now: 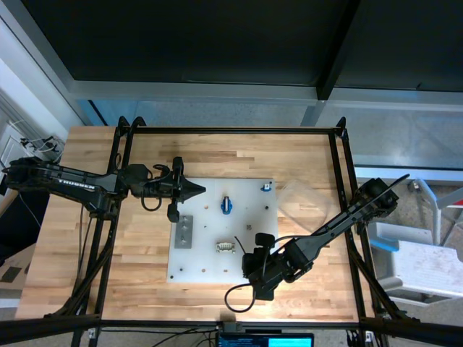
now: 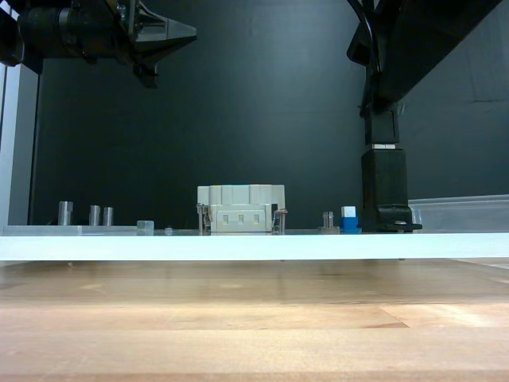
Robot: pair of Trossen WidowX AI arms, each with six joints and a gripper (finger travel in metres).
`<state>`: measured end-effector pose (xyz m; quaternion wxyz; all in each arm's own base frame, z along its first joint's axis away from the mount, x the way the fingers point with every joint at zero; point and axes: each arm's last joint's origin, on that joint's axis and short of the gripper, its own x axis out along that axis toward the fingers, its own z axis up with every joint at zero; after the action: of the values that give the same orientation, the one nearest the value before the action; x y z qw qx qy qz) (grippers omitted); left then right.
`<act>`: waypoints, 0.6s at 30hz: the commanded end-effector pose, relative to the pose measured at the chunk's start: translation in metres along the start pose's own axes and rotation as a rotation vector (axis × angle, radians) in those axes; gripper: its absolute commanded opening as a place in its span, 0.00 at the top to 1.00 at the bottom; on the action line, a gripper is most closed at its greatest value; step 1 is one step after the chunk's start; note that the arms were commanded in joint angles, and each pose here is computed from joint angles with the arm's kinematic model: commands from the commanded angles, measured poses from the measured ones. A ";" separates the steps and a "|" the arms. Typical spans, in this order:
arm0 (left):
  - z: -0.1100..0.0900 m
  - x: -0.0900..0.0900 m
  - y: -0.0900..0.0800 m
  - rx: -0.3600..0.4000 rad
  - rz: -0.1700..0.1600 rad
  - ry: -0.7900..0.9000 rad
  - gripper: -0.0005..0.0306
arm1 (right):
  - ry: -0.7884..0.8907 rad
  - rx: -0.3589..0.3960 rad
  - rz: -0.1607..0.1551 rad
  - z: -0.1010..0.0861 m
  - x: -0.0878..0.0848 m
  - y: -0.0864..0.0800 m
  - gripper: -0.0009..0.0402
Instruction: Remove the USB connector from the USB hub and place in the container
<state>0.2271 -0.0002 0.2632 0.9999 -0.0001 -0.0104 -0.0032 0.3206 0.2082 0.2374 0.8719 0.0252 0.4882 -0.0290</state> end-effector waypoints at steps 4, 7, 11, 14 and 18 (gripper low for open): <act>0.000 0.000 0.000 0.000 0.000 0.000 0.98 | -0.001 -0.006 -0.002 0.001 0.001 -0.002 0.69; 0.000 0.000 0.000 0.000 0.000 0.000 0.98 | -0.001 -0.004 -0.002 0.001 0.001 -0.002 0.72; 0.000 0.000 0.000 0.000 0.000 0.000 0.98 | 0.001 -0.003 0.000 0.002 0.001 -0.003 0.78; 0.000 0.000 0.000 0.000 0.000 0.000 0.98 | 0.002 -0.002 -0.002 0.002 0.002 -0.003 0.87; 0.000 0.000 0.000 0.000 0.000 0.000 0.98 | 0.001 -0.007 -0.001 0.002 0.002 -0.003 0.99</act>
<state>0.2271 -0.0002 0.2633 0.9999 0.0001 -0.0106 -0.0032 0.3231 0.2055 0.2374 0.8718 0.0254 0.4887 -0.0237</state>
